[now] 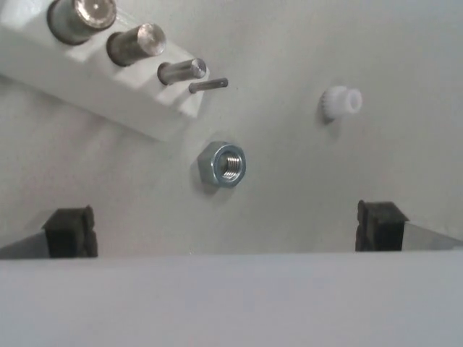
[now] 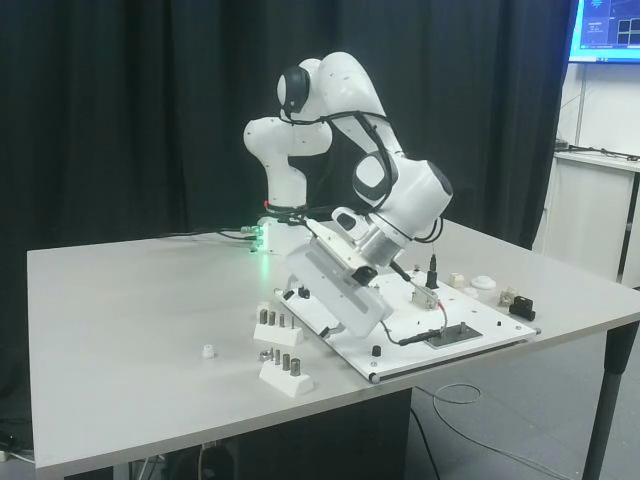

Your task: Pick small gear.

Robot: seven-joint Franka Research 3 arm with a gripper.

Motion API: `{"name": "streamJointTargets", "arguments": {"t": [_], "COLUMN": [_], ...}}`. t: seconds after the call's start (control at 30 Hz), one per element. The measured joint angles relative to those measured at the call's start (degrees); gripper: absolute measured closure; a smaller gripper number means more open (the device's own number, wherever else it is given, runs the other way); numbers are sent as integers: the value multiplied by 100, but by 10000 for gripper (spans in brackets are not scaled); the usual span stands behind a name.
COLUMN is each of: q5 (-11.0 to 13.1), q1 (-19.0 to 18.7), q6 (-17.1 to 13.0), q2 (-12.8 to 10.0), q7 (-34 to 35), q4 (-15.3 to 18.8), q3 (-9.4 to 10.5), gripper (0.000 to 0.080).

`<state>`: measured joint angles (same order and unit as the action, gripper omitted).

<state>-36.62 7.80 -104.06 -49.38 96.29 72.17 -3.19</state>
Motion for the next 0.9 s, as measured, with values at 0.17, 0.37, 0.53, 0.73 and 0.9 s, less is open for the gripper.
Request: {"name": "streamJointTargets", "arguments": {"t": [0.17, 0.37, 0.53, 0.73, 0.9], "q5": [17, 21, 23, 26, 32], "q1": [0, 7, 19, 34, 47], "q6": [6, 7, 7, 7, 7], "q2": [0, 0, 0, 0, 0], "q7": [8, 26, 31, 31, 31], "q4": [-21, -29, -33, -43, -53], "q3": [0, 0, 0, 0, 3], "gripper": [3, 3, 3, 3, 3]}}
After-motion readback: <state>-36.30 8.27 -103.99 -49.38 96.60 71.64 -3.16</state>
